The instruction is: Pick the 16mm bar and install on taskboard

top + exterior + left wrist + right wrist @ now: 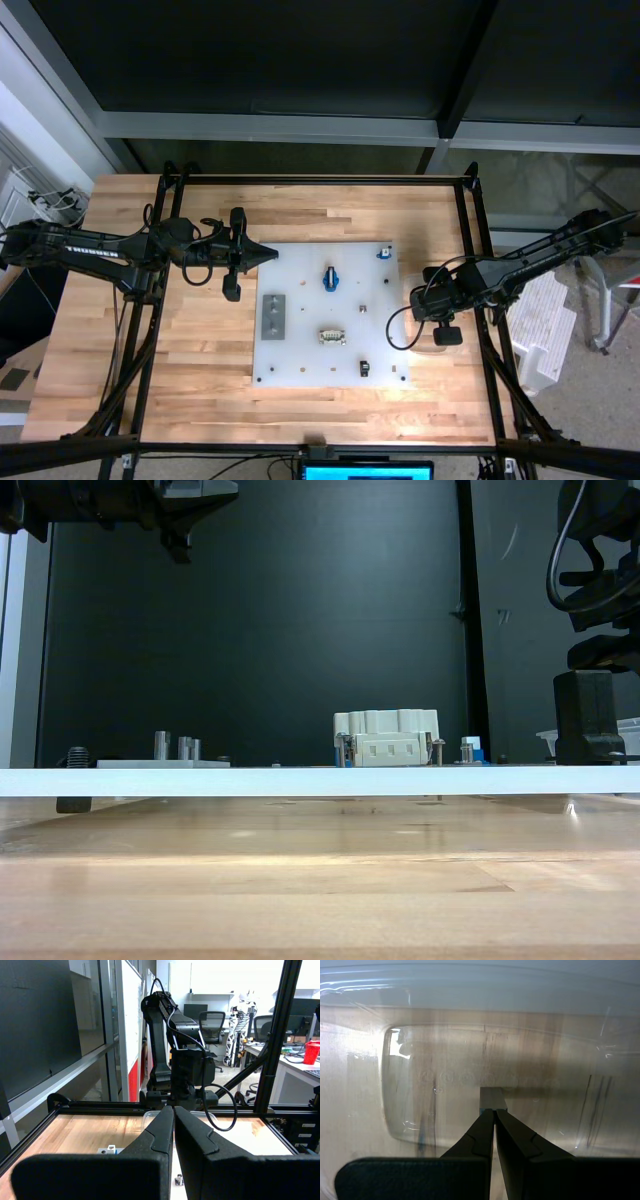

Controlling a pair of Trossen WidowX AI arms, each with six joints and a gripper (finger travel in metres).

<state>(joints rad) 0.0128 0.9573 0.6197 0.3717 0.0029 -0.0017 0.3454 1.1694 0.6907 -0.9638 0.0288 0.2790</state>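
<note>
Two fingers of the right gripper (493,1110) are pressed together with nothing between them. The tips sit just short of a small grey end face, likely the 16mm bar (493,1098), which lies free in the clear bin (390,1085) beside the taskboard (300,372). To grasp well: part the fingers first, straddle the bar squarely, lower until they flank it, then close. The left gripper (268,254), likewise closed, hovers high over the board's left edge, well apart.

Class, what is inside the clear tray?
A dark bar lies in the clear tray, beyond the shut right pincer; whether they touch is hidden. The shut left pincer hovers over the board's far-left corner.
</note>
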